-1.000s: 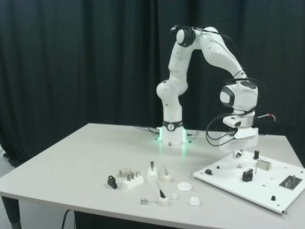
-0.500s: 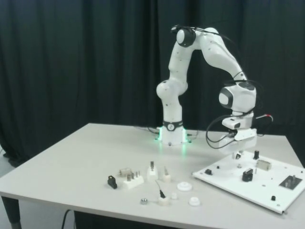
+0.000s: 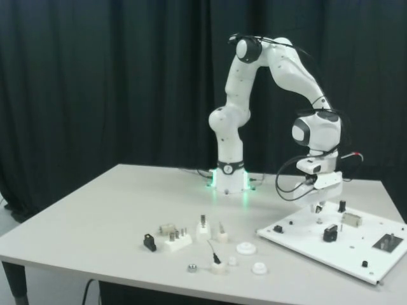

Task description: Insert BNC.

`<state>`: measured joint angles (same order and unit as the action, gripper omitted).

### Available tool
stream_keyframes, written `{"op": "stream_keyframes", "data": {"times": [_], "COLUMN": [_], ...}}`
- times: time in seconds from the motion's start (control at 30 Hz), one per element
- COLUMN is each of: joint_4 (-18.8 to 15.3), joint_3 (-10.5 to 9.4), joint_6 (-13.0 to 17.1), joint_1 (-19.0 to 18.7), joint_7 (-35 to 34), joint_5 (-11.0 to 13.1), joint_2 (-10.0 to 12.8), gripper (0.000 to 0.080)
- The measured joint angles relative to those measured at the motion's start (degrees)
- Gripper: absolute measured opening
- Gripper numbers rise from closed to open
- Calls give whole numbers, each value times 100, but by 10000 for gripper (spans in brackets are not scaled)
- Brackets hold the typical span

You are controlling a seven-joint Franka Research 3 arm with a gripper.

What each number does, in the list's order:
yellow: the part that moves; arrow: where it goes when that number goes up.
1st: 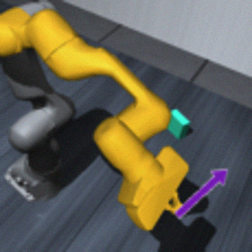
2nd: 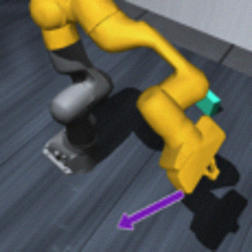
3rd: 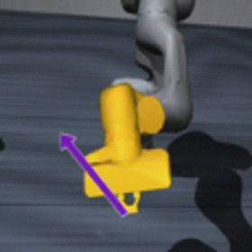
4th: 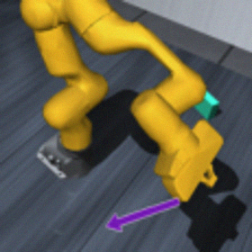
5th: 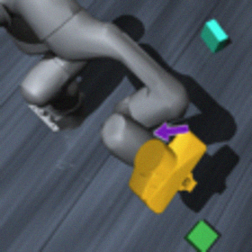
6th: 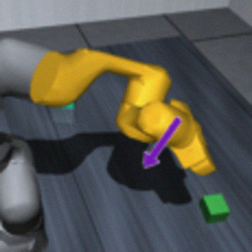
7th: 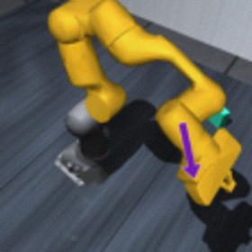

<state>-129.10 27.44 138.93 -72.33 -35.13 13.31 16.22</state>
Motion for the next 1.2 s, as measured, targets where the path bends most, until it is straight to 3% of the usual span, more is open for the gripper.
{"op": "stream_keyframes", "data": {"times": [1.2], "joint_4": [-2], "joint_3": [-176], "joint_6": [123], "joint_1": [-46], "joint_7": [375], "joint_5": [253], "joint_2": [208], "gripper": [125]}}
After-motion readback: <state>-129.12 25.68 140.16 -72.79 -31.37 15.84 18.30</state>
